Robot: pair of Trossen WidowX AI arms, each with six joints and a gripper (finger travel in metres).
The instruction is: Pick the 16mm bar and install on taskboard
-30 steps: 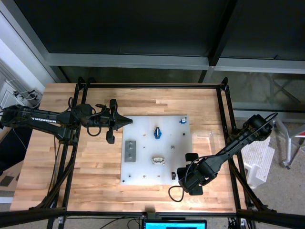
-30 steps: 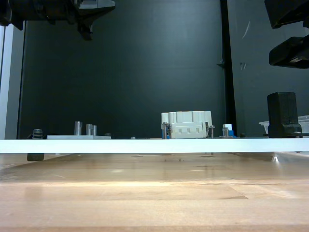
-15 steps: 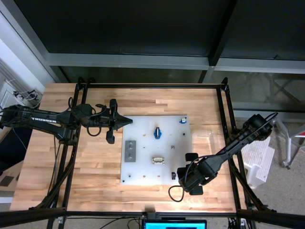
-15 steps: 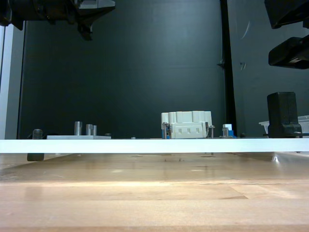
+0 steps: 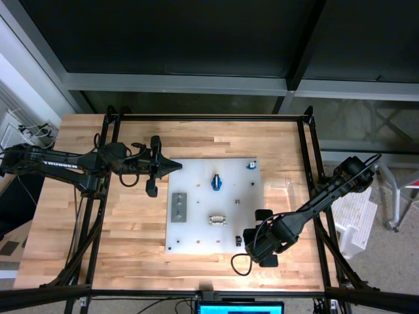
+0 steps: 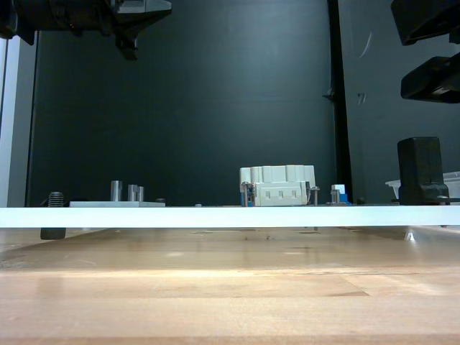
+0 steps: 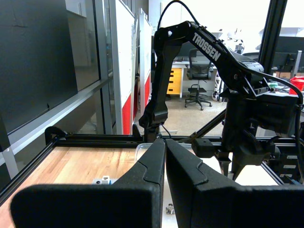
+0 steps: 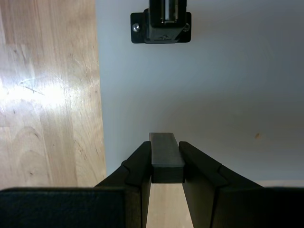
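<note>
Over the near right corner of the taskboard [image 5: 196, 229]: right gripper [image 8: 167, 151], pointing down, its fingers clamped on the 16mm bar [image 8: 166, 164], a dark rectangular piece held clear above the board's white face. Black socket block [image 8: 161, 21] is fixed to the taskboard just ahead of the bar. Above the taskboard's far left corner: left gripper [image 7: 164, 147], lying level and well above the board, fingers pressed together with nothing between them. Right arm [image 7: 180, 42] is marked "TROSSEN" in white capitals; left arm [image 5: 59, 165] bears the same word. White connector housing [image 6: 277, 185] stands on the taskboard.
</note>
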